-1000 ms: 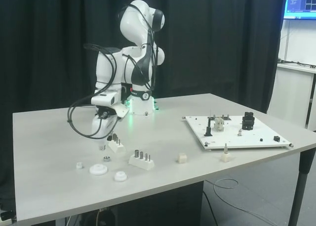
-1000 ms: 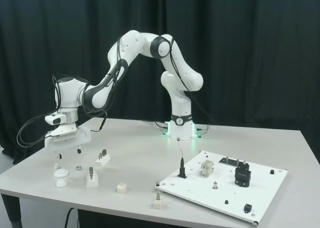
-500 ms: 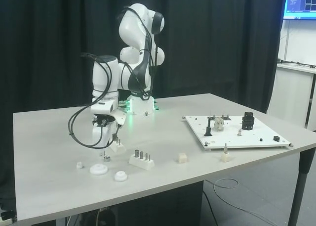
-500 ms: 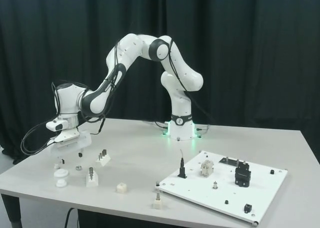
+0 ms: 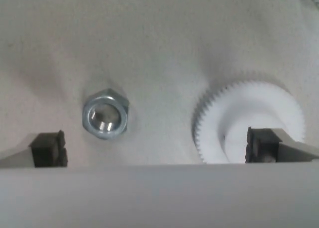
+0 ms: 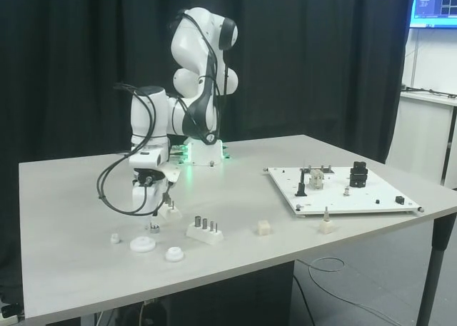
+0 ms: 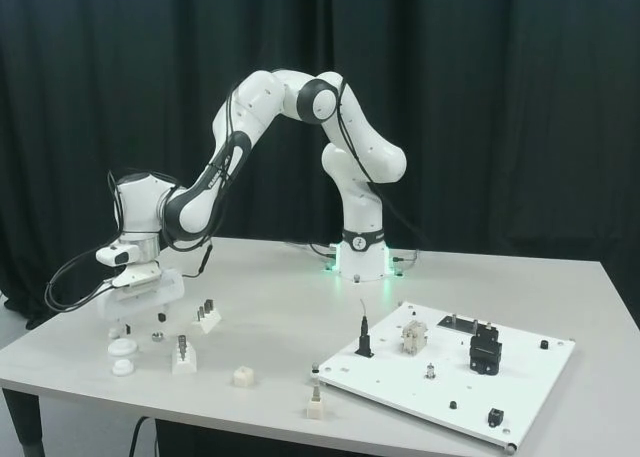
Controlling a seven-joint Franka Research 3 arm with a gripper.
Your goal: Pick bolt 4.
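Note:
A small metal hex-headed piece (image 5: 105,113), seen from above, lies on the grey table; whether it is bolt 4 or a nut I cannot tell. It shows in the first room view as the hex piece (image 6: 152,227) and in the second as the hex piece (image 7: 157,337). My gripper (image 5: 155,147) hangs low over it, open wide, the piece between the fingers and nearer one fingertip (image 5: 48,149). The other fingertip (image 5: 261,145) is over a white gear (image 5: 249,120). In the room views the gripper (image 6: 151,210) (image 7: 142,322) stands just above the table.
A white holder (image 6: 204,230) carries several upright bolts, and a smaller holder (image 6: 170,210) stands behind it. A second white disc (image 6: 173,254), a small white piece (image 6: 114,237), a cube (image 6: 264,228) and a peg block (image 6: 326,225) lie near. A white assembly board (image 6: 343,197) is on the right.
The arm has swung in and come down. The gripper dropped from above the small holder to just over the hex piece and gear, staying open.

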